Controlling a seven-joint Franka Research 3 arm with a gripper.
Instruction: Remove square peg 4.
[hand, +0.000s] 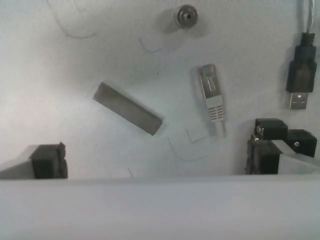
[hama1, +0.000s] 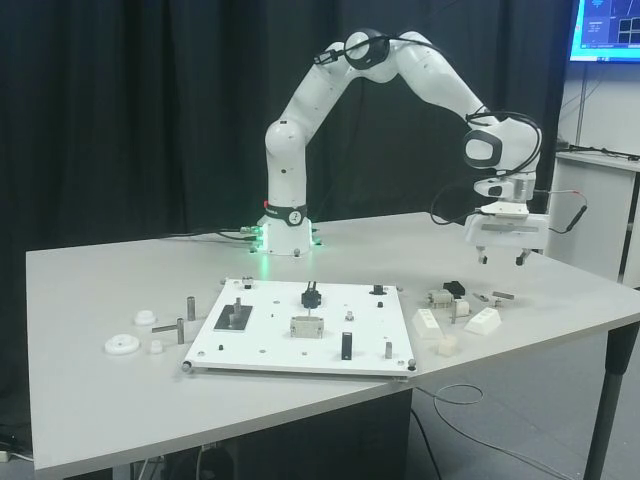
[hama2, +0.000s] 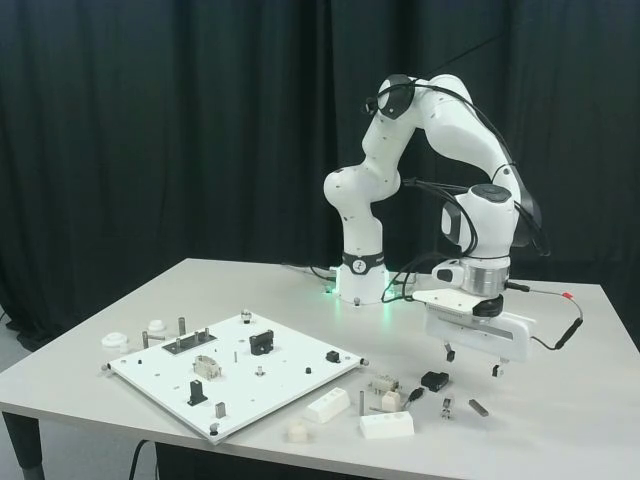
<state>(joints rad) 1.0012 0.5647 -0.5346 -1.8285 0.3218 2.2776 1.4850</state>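
A grey square peg (hand: 127, 108) lies flat on the table, off the white board (hama1: 270, 345). It also shows as a small bar (hama1: 502, 295) at the right of the table and near the front edge (hama2: 479, 406). My gripper (hand: 155, 160) hangs open above it with nothing between its black fingers (hand: 47, 161). In the room views the gripper (hama1: 500, 258) (hama2: 473, 362) is well above the table surface, to the right of the board.
Near the peg lie a grey network plug (hand: 212, 92), a black USB plug (hand: 301, 75), a round metal peg (hand: 186, 16) and a black connector (hama2: 434, 379). White blocks (hama1: 483, 322) (hama2: 387, 425) sit nearer the board. White gears (hama1: 122, 345) lie at the left.
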